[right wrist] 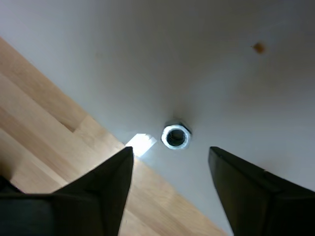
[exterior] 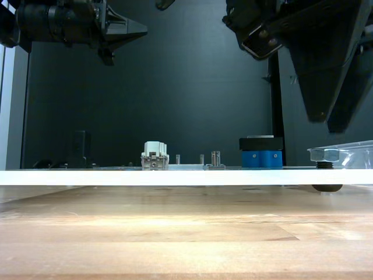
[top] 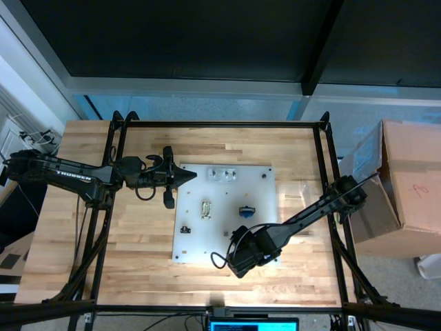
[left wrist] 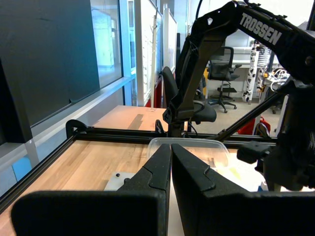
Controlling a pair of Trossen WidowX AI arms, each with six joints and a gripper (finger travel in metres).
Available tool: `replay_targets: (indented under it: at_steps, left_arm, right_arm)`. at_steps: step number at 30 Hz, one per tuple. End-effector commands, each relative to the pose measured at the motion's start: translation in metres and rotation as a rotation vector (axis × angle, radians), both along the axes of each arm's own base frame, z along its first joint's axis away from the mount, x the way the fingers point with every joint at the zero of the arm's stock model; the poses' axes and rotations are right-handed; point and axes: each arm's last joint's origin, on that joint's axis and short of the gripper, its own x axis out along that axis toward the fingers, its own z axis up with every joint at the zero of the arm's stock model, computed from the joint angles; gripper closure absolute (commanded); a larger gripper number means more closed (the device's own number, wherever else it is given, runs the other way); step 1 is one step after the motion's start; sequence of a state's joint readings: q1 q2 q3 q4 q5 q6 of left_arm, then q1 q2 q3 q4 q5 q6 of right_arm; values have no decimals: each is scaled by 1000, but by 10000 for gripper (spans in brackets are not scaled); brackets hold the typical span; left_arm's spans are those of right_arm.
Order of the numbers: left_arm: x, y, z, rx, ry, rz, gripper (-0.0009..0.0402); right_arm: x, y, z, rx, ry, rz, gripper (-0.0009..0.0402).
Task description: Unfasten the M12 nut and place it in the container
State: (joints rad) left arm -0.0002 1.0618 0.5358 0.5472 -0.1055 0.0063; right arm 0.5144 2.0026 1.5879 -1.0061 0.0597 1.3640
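The silver M12 nut (right wrist: 175, 136) sits on its stud near the white board's (right wrist: 221, 64) near right edge. In the low view the nut (exterior: 324, 154) rests on top of the black ribs (exterior: 324, 165), which show just beneath it. My right gripper (right wrist: 170, 153) hangs straight above the nut, open, with nothing between its fingers. From above, the right gripper (top: 241, 256) hides the nut. The clear container (left wrist: 187, 145) lies on the table to the board's right; I cannot see a nut in it. My left gripper (top: 189, 175) hovers shut at the board's far left edge.
The board (top: 200, 238) carries a white connector (exterior: 154, 158), a blue and black block (exterior: 261, 153) and small silver posts (exterior: 215, 158). A black frame (top: 220, 125) rings the table. A cardboard box (top: 406, 186) stands off its right side.
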Motion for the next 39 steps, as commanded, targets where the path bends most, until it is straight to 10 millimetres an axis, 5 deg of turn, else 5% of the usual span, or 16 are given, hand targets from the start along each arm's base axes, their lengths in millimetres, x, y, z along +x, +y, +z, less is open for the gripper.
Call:
replay_targets:
  at_steps: [1, 8, 24, 29, 39]
  left_arm:
    - [0, 0, 0, 0, 0, 0, 393]
    - [0, 0, 0, 0, 0, 0, 393]
    - [0, 0, 0, 0, 0, 0, 393]
    - [0, 0, 0, 0, 0, 0, 393]
    - [0, 0, 0, 0, 0, 0, 393]
  right_arm:
    - [3, 2, -10, -7, 15, -16, 154]
    - [7, 3, -22, -13, 24, -17, 177]
    - [7, 3, -22, -21, 23, 44, 357]
    - [7, 3, -20, -47, 18, 235, 393]
    - [3, 1, -13, -137, 16, 831, 392]
